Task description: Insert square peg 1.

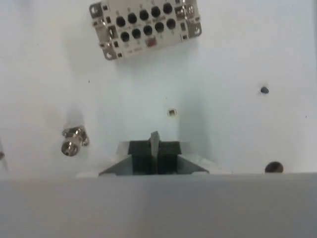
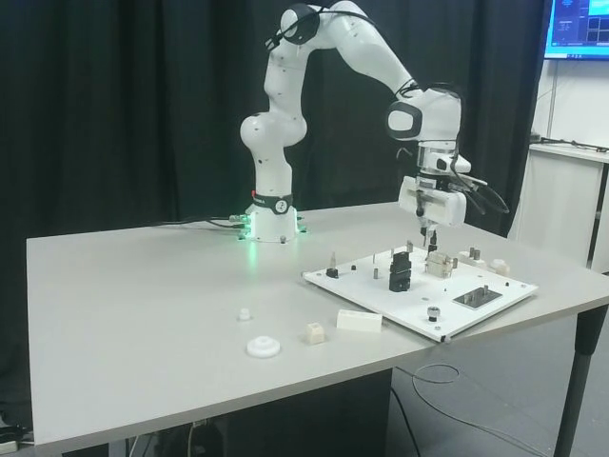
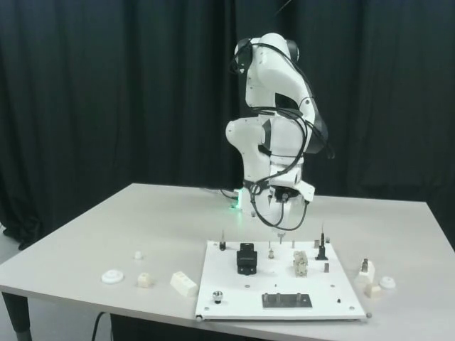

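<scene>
The gripper (image 1: 154, 148) was clamped on a thin grey square peg (image 1: 154, 141) — held upright between the black fingers (image 1: 138, 157), above the white board (image 2: 419, 286) and clear of it. The arm (image 2: 371, 57) arched over from its base, wrist pointing straight down at the bench (image 2: 143, 286) — near the multi-pin connector (image 1: 145, 27).

Grey square peg (image 1: 154, 148) upright between the tool's (image 1: 154, 161) fingers

No legible text, label, brand or number appears in any view. The connector block (image 1: 145, 27) on the white board (image 2: 419, 300) carries a small label too blurred to read, as is the wall screen (image 2: 579, 27).
</scene>
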Controlling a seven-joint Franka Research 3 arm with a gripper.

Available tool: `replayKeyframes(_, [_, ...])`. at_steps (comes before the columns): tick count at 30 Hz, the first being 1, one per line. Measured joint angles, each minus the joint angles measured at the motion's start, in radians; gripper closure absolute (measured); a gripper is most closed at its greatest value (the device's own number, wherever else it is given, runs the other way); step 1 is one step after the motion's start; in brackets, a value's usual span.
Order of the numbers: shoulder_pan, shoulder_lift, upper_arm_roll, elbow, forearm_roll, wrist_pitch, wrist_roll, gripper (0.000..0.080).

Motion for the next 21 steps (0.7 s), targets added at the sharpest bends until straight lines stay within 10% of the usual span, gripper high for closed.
replayKeyframes(21, [-0.009,-0.009,0.002,-0.039,0.032,0.039,-0.052,0.0777])
